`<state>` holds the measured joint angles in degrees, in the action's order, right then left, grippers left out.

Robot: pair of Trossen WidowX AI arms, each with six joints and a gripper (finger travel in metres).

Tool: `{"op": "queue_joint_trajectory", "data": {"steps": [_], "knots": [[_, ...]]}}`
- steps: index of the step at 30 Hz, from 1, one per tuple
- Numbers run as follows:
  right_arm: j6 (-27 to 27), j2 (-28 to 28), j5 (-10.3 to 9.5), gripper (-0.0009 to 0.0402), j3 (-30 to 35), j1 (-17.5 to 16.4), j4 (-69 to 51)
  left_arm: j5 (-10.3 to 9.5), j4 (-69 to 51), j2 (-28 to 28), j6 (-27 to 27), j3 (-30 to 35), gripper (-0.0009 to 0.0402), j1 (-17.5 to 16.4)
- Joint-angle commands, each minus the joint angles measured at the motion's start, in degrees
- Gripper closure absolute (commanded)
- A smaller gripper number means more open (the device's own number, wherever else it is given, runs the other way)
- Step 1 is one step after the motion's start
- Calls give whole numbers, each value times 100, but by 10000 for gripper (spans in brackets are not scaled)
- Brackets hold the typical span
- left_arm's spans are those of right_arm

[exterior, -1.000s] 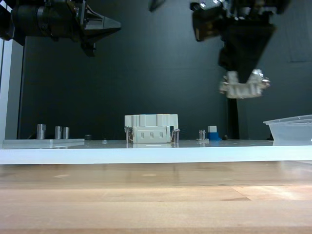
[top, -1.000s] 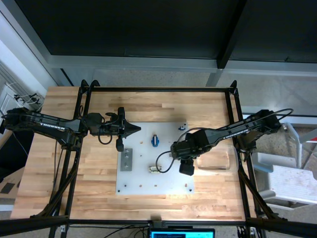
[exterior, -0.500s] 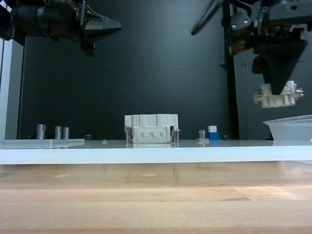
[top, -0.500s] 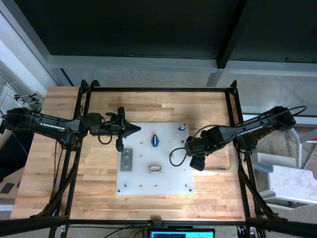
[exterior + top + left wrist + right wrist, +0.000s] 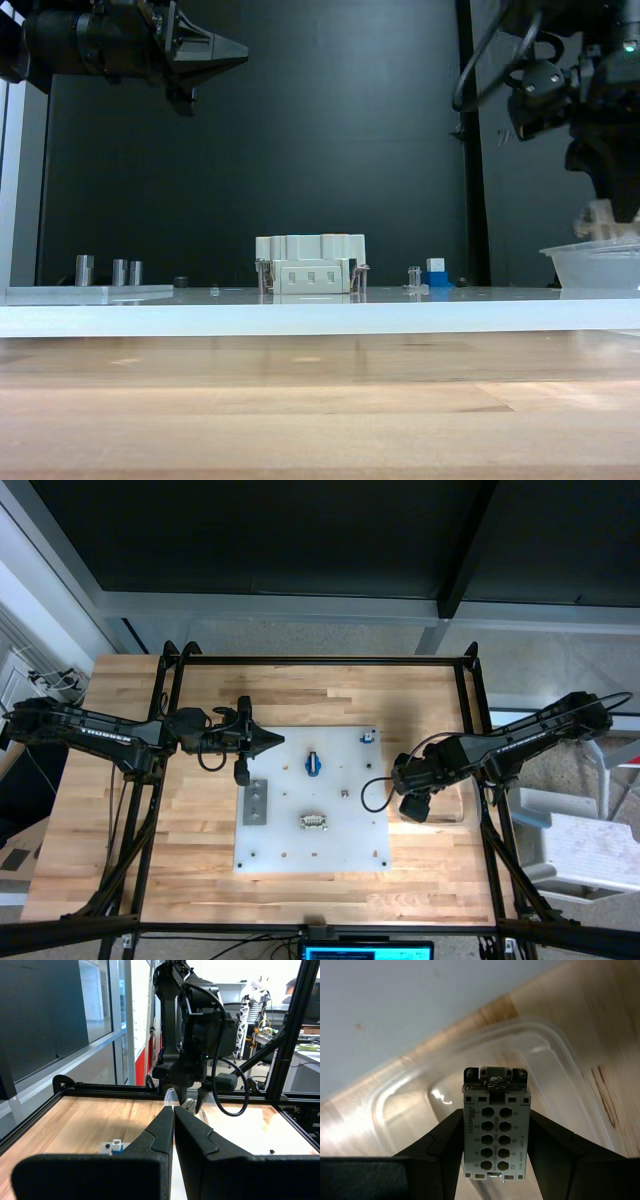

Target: Remove the HAN10-E connector and place it in the container

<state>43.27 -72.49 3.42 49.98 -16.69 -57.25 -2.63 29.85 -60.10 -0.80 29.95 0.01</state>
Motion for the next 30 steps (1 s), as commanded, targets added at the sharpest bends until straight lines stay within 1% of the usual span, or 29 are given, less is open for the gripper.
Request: {"op": "queue_joint_trajectory", "data": {"steps": [1, 7, 14, 26, 30], "knots": [[76, 87, 0, 320, -188, -105, 37, 0, 2, 0, 0, 0, 393, -2], [153, 192, -2, 319, -535, -260, 341, 0, 2, 0, 0, 0, 393, 0], [136, 192, 0, 320, -787, -295, 608, 0, 2, 0, 0, 0, 393, -2], [129, 190, -2, 319, -968, -321, 922, 0, 2, 0, 0, 0, 393, -2], [125, 190, -2, 301, -977, -332, 920, 0, 0, 0, 0, 0, 393, 0]]}}
